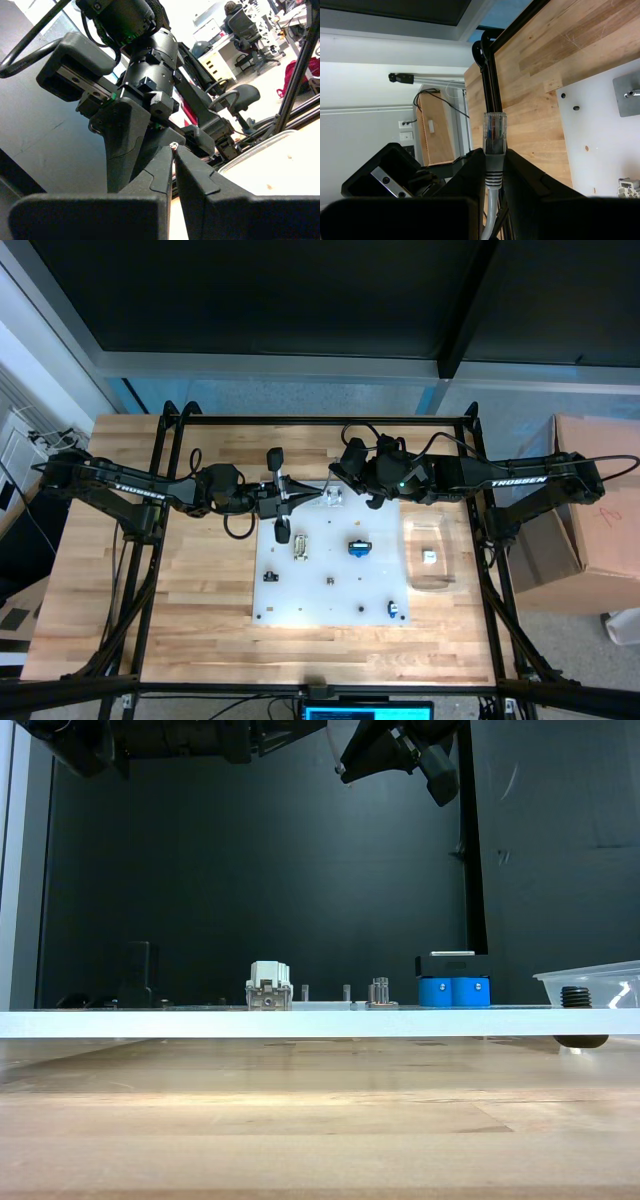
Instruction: Pick the RJ45 connector and install on the taskboard
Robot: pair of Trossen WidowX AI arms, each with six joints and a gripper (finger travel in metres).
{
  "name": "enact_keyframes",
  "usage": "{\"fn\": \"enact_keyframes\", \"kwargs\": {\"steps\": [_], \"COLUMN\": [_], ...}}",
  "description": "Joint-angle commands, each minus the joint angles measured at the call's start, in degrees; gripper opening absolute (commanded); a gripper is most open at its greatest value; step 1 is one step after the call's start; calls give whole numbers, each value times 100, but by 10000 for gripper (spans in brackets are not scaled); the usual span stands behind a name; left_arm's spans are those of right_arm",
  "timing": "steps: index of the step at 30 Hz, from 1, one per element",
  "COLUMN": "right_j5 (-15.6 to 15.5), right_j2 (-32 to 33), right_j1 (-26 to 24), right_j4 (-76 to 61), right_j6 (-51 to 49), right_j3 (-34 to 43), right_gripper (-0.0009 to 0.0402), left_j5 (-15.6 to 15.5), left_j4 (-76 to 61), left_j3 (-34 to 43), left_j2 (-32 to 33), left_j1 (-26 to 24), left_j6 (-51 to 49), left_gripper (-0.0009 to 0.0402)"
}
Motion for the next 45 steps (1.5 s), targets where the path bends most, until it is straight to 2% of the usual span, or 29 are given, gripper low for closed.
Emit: {"fn": "enact_keyframes", "kwargs": {"steps": [1,5,15,19,26,36,45], "right_j5": [-35,-35,-35,-35,-35,-35,-35], "right_j2": [2,2,2,2,2,2,2], "right_j1": [4,9,17,26,37,52,76], "right_j4": [13,17,76,85,129,140,149], "right_j6": [-7,-4,-2,2,17,13,17], "right_j3": [2,2,4,4,4,4,4], "right_gripper": [0,0,0,0,0,0,0], "left_j5": [9,216,181,136,57,59,63], "left_j4": [-20,-111,-90,-61,-55,61,59], "left_j3": [-2,-2,-2,-2,-2,-2,-2], "left_j2": [2,2,2,2,2,2,2], "left_j1": [4,4,9,13,17,17,17], "left_j6": [2,2,2,4,4,4,4], "left_gripper": [8,14,96,110,89,-3,1]}}
